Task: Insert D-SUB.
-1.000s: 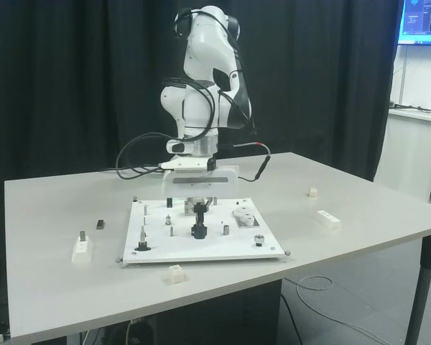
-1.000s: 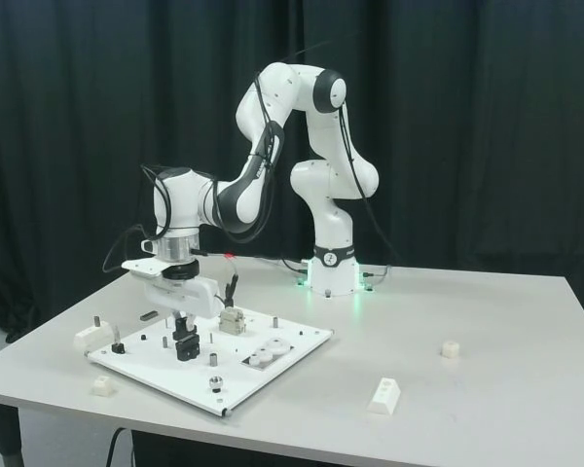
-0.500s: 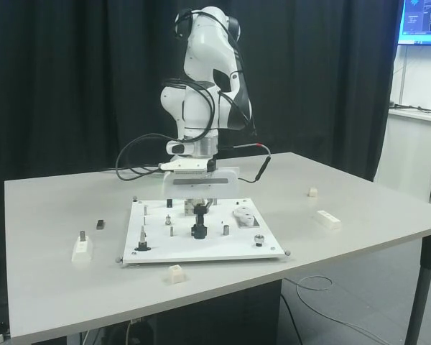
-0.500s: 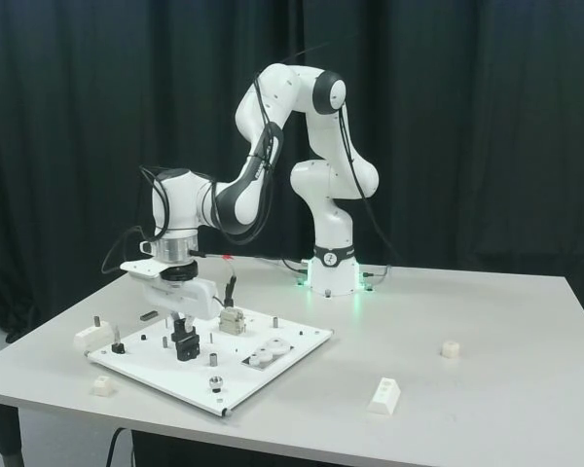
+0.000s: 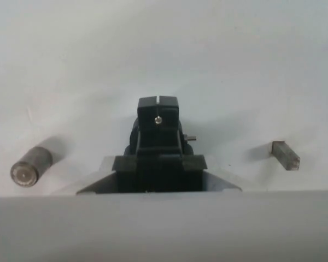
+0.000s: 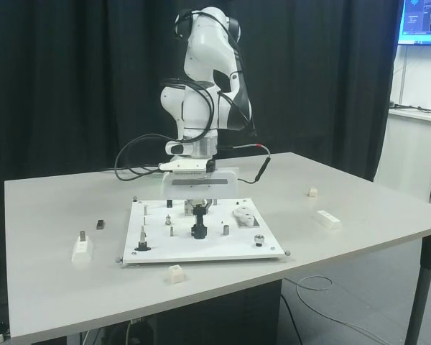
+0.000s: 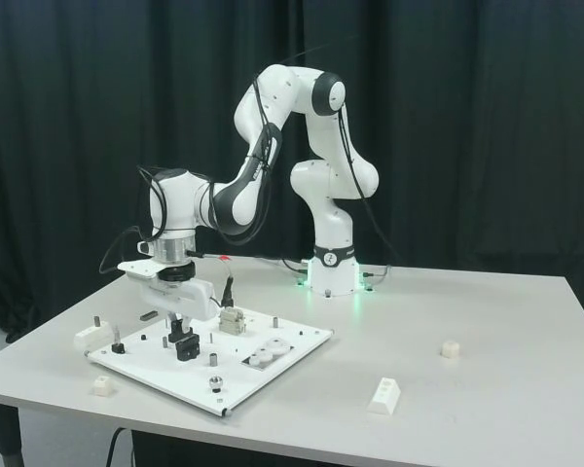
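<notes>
A black plug (image 6: 197,231) stands upright on the white board (image 6: 201,249), near the board's middle. In the second room view the black plug (image 7: 185,348) sits just below my gripper (image 7: 179,331). My gripper (image 6: 199,208) hangs straight down, a little above the plug; I cannot tell whether they touch. The wrist view looks down on the black plug (image 5: 158,136), which shows a small screw and a white mark on top. A wide pale band across that picture hides the plug's lower part.
Short pegs and a grey cylinder (image 5: 30,166) stand on the board, along with a small square peg (image 5: 286,155) and a grey block (image 6: 243,214). White blocks (image 6: 82,250) (image 6: 175,274) (image 6: 328,219) lie on the grey table (image 6: 359,194) around the board.
My gripper has lifted slightly and drifted a little to the left in the second room view. The black plug has stayed in place on the board.
</notes>
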